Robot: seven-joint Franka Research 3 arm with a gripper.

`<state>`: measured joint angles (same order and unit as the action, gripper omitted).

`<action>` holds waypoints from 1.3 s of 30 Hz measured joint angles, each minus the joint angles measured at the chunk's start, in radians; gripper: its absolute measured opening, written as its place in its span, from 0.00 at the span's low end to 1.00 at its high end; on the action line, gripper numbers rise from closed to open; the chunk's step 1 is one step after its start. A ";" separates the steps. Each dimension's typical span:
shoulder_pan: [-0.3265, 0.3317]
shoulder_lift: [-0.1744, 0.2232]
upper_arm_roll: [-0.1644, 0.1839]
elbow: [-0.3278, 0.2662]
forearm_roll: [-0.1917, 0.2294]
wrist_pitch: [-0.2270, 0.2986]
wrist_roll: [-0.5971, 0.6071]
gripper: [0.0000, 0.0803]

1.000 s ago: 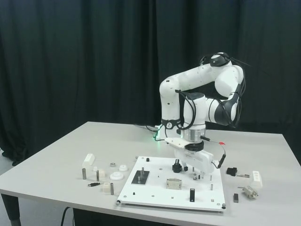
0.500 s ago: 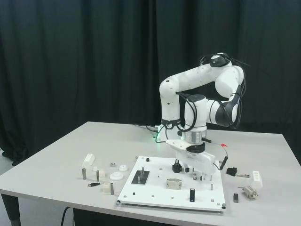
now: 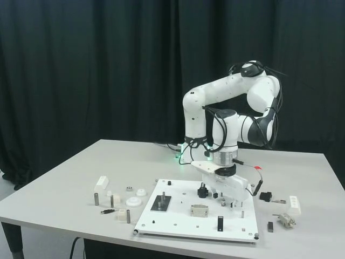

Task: Remove BNC.

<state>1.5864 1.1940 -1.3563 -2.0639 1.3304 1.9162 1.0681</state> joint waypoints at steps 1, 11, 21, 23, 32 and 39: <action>0.000 0.000 0.000 0.000 0.000 0.000 0.000 1.00; 0.000 0.000 0.001 0.000 0.000 0.000 0.000 1.00; -0.001 0.000 0.002 0.000 0.000 0.002 -0.002 0.85; -0.002 0.000 0.003 0.000 0.000 0.002 -0.005 0.65; -0.013 0.000 0.012 0.000 0.001 0.002 -0.029 0.20; -0.016 -0.001 0.013 0.000 0.005 0.000 -0.046 0.16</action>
<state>1.5705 1.1932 -1.3438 -2.0634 1.3352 1.9159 1.0222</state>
